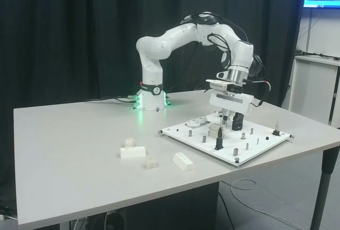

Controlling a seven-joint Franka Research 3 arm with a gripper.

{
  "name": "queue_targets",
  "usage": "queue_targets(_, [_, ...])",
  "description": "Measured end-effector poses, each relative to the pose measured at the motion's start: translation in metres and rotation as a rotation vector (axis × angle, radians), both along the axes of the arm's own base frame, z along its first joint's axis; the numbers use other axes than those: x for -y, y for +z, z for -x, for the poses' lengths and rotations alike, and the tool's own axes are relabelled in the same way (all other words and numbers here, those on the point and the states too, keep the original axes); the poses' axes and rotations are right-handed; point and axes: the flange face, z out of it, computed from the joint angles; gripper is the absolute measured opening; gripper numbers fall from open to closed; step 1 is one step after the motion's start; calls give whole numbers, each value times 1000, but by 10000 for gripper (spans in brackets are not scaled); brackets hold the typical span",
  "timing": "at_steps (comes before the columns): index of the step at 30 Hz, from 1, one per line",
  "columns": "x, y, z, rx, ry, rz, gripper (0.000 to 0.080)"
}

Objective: Insert square peg 1.

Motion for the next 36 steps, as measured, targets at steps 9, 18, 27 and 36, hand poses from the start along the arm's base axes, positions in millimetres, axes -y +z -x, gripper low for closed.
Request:
queue_targets(9, [2, -4, -2, 14, 0, 13, 26])
queue_targets(18, [7, -6, -4, 25, -4, 23, 26])
queue_targets(27, [10, -8, -5, 26, -15, 22, 26])
queue_targets(36, [9, -10, -6, 27, -16, 21, 26])
